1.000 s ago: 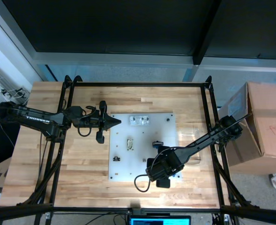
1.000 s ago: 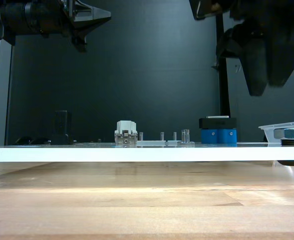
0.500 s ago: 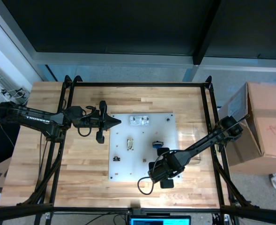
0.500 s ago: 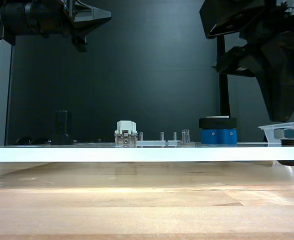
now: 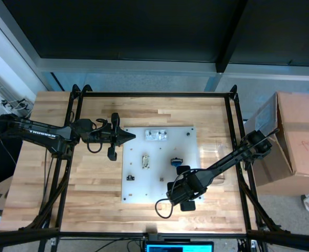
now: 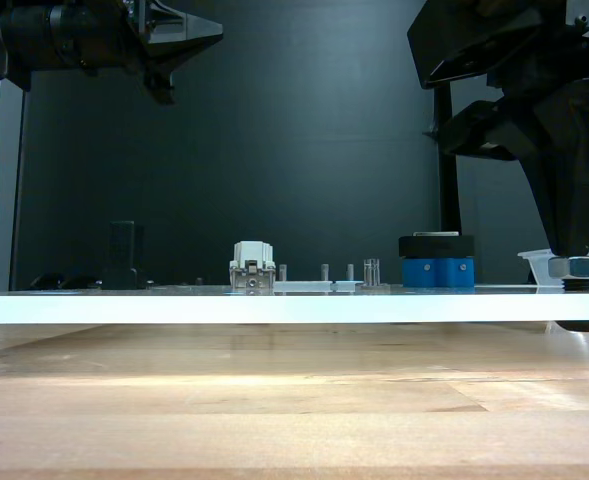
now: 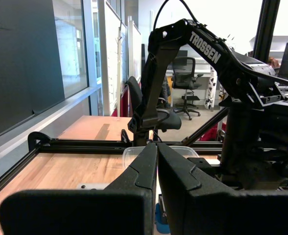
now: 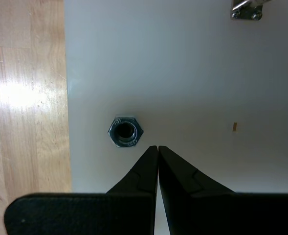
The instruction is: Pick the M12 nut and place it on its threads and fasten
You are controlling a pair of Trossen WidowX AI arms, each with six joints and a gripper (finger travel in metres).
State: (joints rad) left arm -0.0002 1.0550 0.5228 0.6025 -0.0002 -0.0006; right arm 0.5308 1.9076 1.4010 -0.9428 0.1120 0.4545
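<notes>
We see a pale wooden bench [image 5: 91, 184] with a flat white plastic board [image 5: 144, 189] at its middle. We read that board as a clock face in the high view.

The black left arm [image 5: 33, 131] reaches in from the bench's 9 o'clock side. Its left tool [image 5: 132, 136] hangs high over the board's edge at about 10 o'clock. Its two fingers meet along their length with nothing between them.

The black right arm [image 5: 227, 157] comes in from 3 o'clock and bends down toward the board's 5 o'clock corner. There the right tool [image 8: 157, 148] points straight down at the board, with its fingers pressed together and holding nothing. In the low view a clear plastic tray [image 6: 534, 256] shows behind it.

The small silver hexagonal nut [image 8: 125, 131] sits on its short black ribbed stud [image 6: 574, 284] near that 5 o'clock corner, close to the board's edge. Its bore axis stands upright, with the opening facing up and the flats level. The low view shows a few ribs beneath it, so it is not run fully down.

The nut lies outside the right tool. In the right wrist view it is just beside the closed tips, toward their 10 o'clock, with a narrow strip of white board between them. In the low view the tips stand at the nut's 12 o'clock, just above it. We cannot tell whether they touch.
</notes>
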